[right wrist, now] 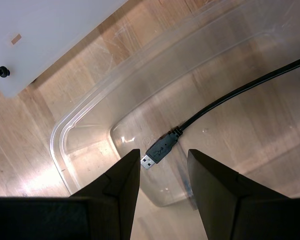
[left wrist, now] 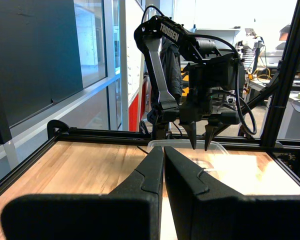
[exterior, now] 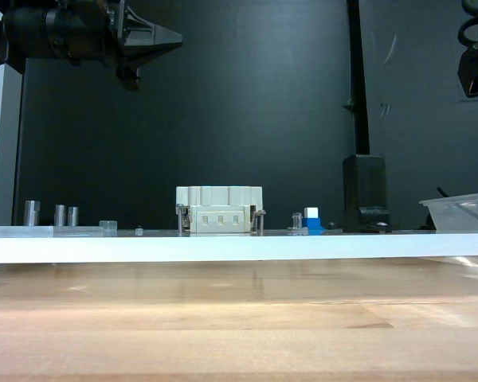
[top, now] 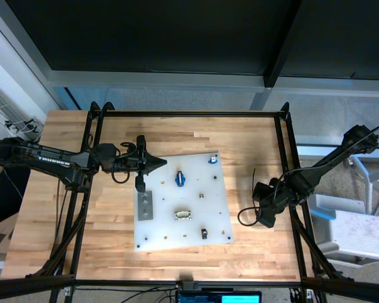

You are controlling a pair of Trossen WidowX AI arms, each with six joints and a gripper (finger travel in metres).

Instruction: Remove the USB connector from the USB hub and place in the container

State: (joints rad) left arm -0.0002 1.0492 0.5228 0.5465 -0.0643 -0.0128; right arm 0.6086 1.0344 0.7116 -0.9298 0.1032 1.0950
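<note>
Nearest the table's front edge, the tiny black squarish USB hub (top: 204, 233) sits on the white square board (top: 167, 237) with nothing visibly plugged into it. Just beyond it, to the right of the board, the clear plastic container with rounded corners (right wrist: 65, 135) rests on the wooden table (top: 76, 240). The thin black USB connector (right wrist: 160, 148) lies flat on the container's floor, with its cable trailing off towards the far wall. The right gripper (right wrist: 163, 153) hangs directly above the plug. Its fingers are spread and grip nothing, so the placing looks done. The main danger is in pulling away. If a finger dips or drifts sideways, it could catch the plug or the springy cable and flick it back over the low rim, or shove the light tray across the table. It cannot be seen whether the cable's far end lies inside the tray; if it hangs over the wall, its stiffness could lever the plug out. Farthest off, the left gripper (top: 161, 163) is poised high above the board's far left part with its fingers pressed together, well apart from all of this and unlikely to interfere.
</note>
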